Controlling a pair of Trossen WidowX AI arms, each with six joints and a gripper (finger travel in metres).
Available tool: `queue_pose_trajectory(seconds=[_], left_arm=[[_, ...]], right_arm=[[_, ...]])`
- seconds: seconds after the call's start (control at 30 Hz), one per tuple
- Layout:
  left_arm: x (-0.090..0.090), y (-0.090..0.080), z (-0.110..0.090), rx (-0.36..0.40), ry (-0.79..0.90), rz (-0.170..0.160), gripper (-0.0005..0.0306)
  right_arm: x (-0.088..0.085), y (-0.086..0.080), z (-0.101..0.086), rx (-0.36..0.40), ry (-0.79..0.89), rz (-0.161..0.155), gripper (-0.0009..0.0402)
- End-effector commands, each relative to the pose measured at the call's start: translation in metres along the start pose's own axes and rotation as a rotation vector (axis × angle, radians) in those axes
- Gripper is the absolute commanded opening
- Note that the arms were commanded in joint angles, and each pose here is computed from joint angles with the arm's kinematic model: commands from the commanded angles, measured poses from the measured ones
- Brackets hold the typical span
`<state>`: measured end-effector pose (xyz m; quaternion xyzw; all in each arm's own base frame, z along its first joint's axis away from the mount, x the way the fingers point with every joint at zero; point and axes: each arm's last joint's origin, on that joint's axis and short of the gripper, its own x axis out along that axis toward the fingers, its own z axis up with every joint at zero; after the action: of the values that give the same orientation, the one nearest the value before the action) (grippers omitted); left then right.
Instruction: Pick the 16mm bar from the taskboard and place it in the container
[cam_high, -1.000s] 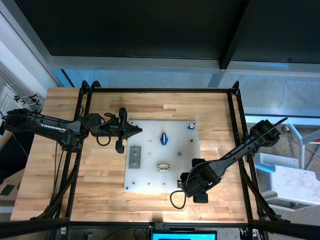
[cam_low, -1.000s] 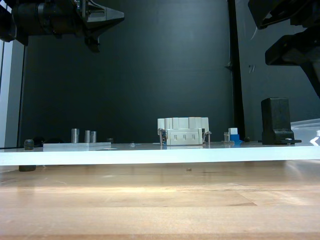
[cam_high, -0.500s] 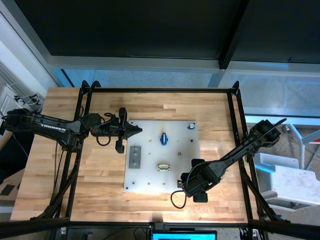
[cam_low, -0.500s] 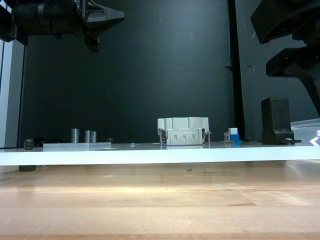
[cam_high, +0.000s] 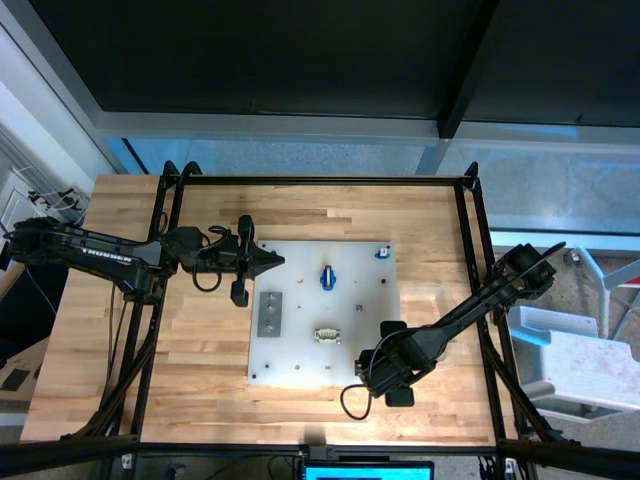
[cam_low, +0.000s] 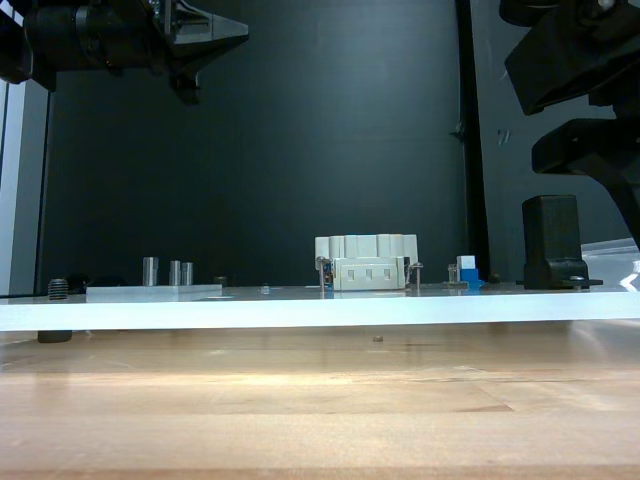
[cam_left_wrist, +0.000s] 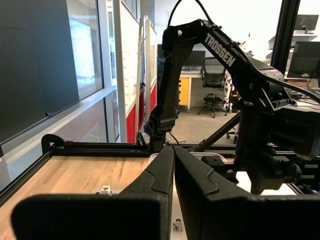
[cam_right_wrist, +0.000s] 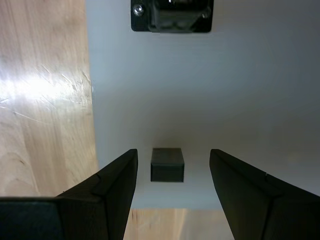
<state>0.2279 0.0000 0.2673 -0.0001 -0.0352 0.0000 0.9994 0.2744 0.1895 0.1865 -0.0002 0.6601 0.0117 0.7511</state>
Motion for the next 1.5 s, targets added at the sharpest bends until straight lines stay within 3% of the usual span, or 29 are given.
queue_pose_trajectory(seconds=[0.03,0.93,1.27,1.5], left_arm=[[0.0,0.0,0.0,0.0,0.001,0.0,0.0],[0.0,0.0,0.0,0.0,0.0,0.0,0.0],[0.0,0.0,0.0,0.0,0.0,0.0,0.0],[0.0,0.0,0.0,0.0,0.0,0.0,0.0]], right_arm=[[0.0,0.0,0.0,0.001,0.0,0.001,0.0196],[0.0,0.0,0.0,0.002,0.003,0.008,0.0023],[-0.002,0.0,0.0,0.005,0.001,0.009,0.0004],[-0.012,-0.002,-0.002,0.006,-0.015,0.02,0.0004]])
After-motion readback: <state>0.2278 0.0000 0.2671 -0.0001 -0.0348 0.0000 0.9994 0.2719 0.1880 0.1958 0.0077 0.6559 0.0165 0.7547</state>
